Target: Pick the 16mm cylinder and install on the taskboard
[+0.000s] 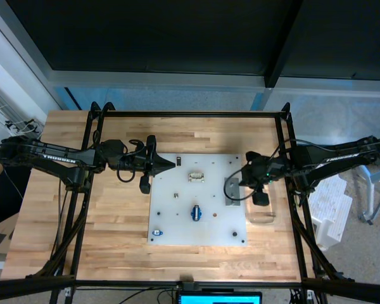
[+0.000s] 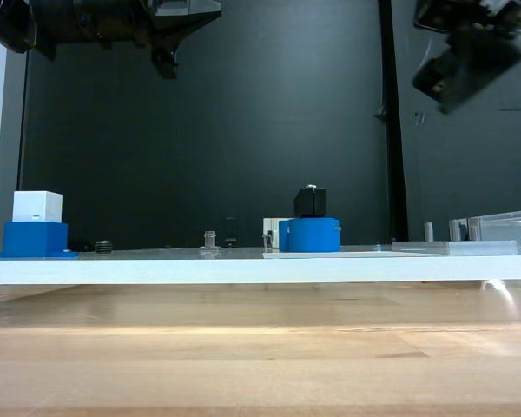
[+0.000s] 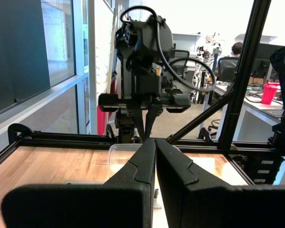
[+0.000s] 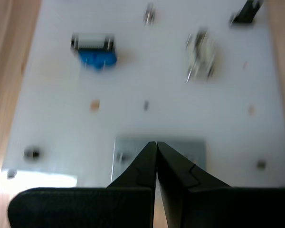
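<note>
Fingers on your right gripper [image 4: 156, 142] are pinched tight, hovering over the grey block [image 4: 192, 151] on the taskboard [image 1: 177, 218]. Left gripper [image 3: 155, 140] is clamped closed too, above the board's left edge. 16mm cylinder: can't tell where tbh.

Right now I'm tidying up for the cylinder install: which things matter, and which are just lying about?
Job: taskboard; right gripper, shut above the board's grey block; 16mm cylinder, which I cannot pick out.
Lying about: left gripper, shut over the board's far left corner; clear tray; blue fitting; beige connector.
</note>
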Motion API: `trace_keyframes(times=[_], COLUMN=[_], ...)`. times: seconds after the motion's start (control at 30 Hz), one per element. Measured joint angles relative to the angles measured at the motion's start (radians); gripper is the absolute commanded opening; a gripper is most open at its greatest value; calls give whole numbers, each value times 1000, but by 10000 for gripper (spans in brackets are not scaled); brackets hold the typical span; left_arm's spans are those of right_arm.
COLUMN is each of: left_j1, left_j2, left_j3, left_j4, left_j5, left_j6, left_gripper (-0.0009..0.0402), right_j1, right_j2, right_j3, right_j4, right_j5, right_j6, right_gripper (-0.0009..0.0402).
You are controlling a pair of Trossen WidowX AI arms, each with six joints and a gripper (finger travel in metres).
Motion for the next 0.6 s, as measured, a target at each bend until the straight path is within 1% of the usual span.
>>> trace_keyframes(times=[0.27, 0.37, 0.47, 0.6], left_j1=[0, 0, 0, 0], left_j2=[0, 0, 0, 0], left_j3=[0, 0, 0, 0], left_j4=[0, 0, 0, 0], left_j5=[0, 0, 0, 0], left_j6=[0, 0, 0, 0], left_gripper=[0, 0, 0, 0], right_j1=[74, 92, 106, 127], right_j2=[0, 0, 0, 0], right_j3=[0, 0, 0, 0], right_j4=[-196, -251, -293, -339], right_j5=[0, -1, -3, -5], right_j6=[55, 58, 60, 95], right_gripper=[1, 9, 33, 81])
